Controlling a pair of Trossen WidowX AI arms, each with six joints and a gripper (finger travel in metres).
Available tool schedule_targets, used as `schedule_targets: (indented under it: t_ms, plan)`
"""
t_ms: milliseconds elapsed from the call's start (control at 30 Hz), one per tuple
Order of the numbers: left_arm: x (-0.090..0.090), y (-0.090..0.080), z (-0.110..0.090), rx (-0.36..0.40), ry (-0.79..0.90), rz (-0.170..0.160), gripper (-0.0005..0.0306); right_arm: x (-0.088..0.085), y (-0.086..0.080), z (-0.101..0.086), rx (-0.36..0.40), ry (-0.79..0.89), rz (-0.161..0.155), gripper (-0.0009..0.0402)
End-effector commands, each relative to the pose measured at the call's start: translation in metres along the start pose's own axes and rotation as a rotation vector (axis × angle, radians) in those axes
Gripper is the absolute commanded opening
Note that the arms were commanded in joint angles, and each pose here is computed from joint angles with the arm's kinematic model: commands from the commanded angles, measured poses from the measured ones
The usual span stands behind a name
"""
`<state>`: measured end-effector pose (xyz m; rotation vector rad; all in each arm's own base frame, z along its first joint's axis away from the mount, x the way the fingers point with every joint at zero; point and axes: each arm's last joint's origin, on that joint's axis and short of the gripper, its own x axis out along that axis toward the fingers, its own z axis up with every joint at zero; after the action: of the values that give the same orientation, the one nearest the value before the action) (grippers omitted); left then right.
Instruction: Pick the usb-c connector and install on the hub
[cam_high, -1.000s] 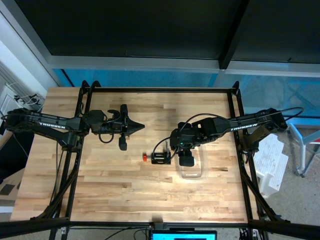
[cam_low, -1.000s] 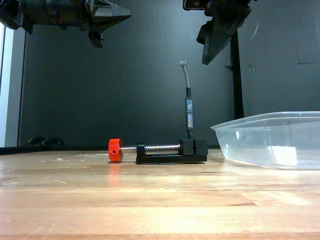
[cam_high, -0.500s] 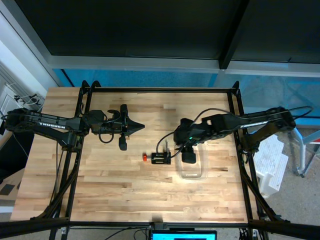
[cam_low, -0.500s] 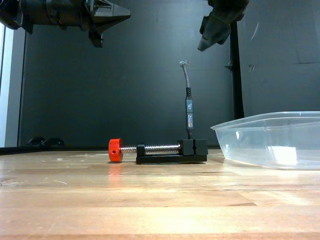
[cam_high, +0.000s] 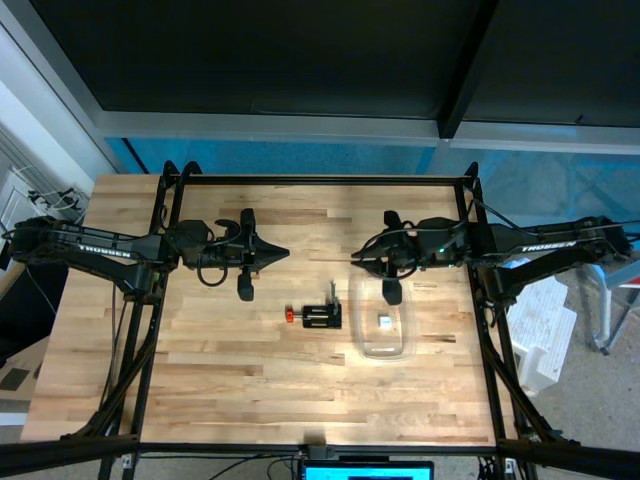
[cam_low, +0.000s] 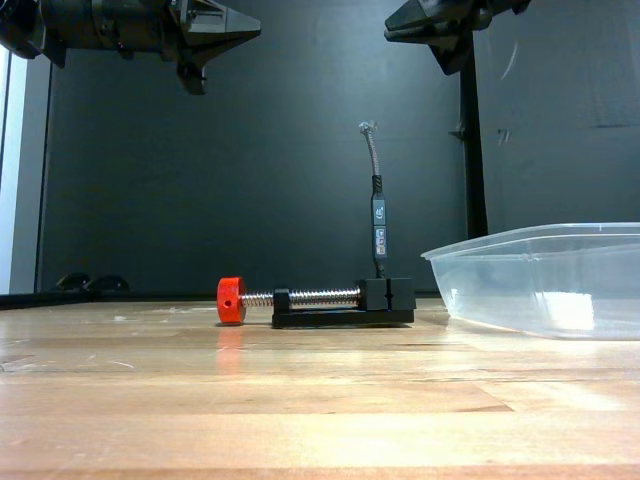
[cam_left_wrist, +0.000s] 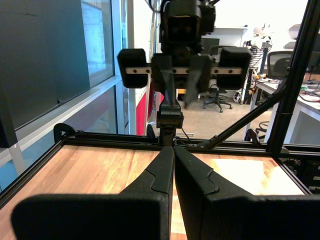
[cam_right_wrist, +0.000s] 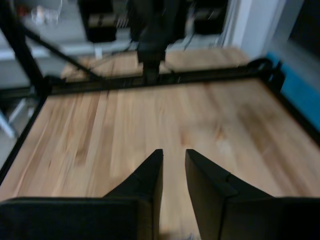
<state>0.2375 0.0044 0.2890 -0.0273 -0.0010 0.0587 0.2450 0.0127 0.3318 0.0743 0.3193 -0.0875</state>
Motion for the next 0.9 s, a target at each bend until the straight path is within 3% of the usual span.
schedule_targets:
  t_ms: [33, 267, 467, 633, 900]
  plan:
    - [0.000, 0.000, 0.000, 0.000, 0.000, 0.000, 0.0000, -0.004, -0.004, -0.005, 0.007, -0.124, 0.003, 0.0027]
    - [0.000, 0.000, 0.000, 0.000, 0.000, 0.000, 0.0000, -0.010, -0.007, -0.016, 0.022, -0.233, 0.012, 0.0002]
    - [0.000, 0.000, 0.000, 0.000, 0.000, 0.000, 0.0000, -0.009, -0.012, -0.025, 0.012, -0.273, 0.068, 0.0001]
    - [0.000, 0.000, 0.000, 0.000, 0.000, 0.000, 0.0000, -0.007, -0.019, -0.030, 0.002, -0.285, 0.040, 0.0000]
    - [0.000, 0.000, 0.000, 0.000, 0.000, 0.000, 0.0000, -0.007, -0.019, -0.031, -0.006, -0.306, 0.043, 0.0000]
